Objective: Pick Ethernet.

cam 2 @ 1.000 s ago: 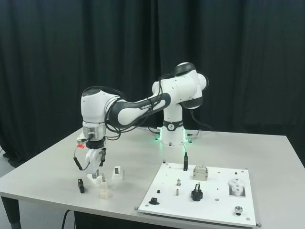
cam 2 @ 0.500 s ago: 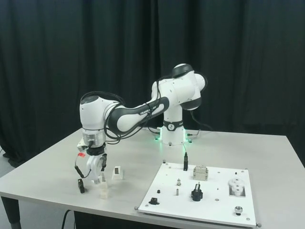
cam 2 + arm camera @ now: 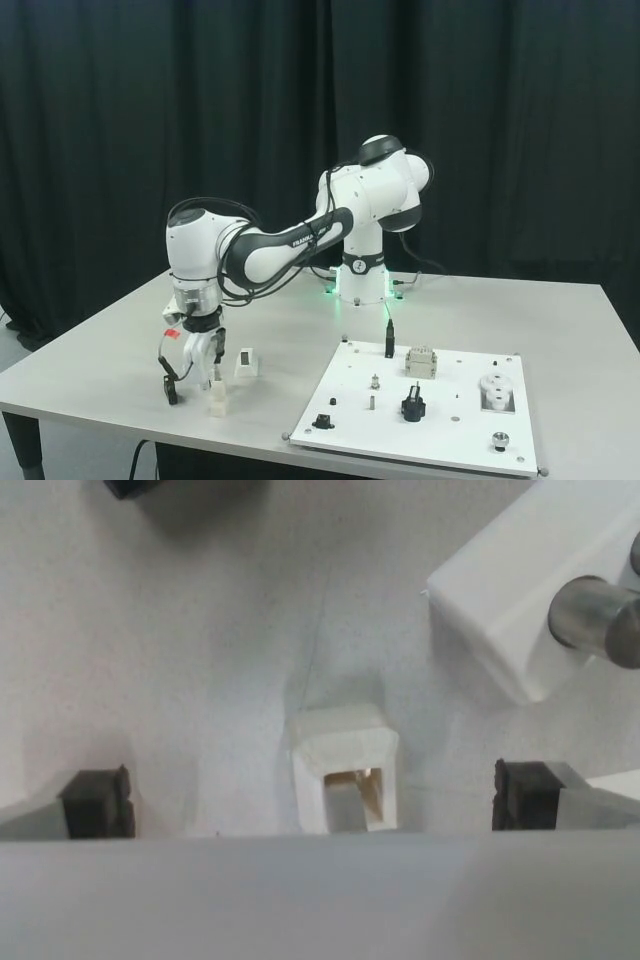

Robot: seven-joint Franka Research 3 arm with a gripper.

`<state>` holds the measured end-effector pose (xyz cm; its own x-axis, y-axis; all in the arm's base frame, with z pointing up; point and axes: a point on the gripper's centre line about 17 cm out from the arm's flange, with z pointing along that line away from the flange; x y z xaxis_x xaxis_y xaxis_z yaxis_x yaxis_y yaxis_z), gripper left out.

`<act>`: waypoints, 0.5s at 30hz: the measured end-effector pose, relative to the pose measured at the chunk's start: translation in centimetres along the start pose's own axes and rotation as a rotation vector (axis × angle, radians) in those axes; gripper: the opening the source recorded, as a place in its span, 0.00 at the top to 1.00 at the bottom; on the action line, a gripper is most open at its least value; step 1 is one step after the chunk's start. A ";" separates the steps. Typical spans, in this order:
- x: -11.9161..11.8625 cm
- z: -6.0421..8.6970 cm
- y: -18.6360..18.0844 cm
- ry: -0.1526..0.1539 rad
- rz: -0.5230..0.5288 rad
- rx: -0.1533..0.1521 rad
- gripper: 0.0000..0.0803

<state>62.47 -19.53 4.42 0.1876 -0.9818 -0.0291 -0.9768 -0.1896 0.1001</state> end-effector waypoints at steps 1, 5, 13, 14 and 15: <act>0.0 0.0 0.0 0.000 -0.002 -0.001 0.00; -0.1 0.1 0.0 0.001 -0.013 -0.004 0.00; -0.3 0.3 -0.1 -0.002 -0.022 -0.006 0.00; -0.3 0.3 -0.1 -0.003 -0.022 -0.007 0.00; -0.3 0.4 0.0 -0.003 -0.023 -0.008 0.00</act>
<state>62.41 -19.20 4.07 0.2097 -0.9772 -0.0344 -0.9713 -0.2122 0.1073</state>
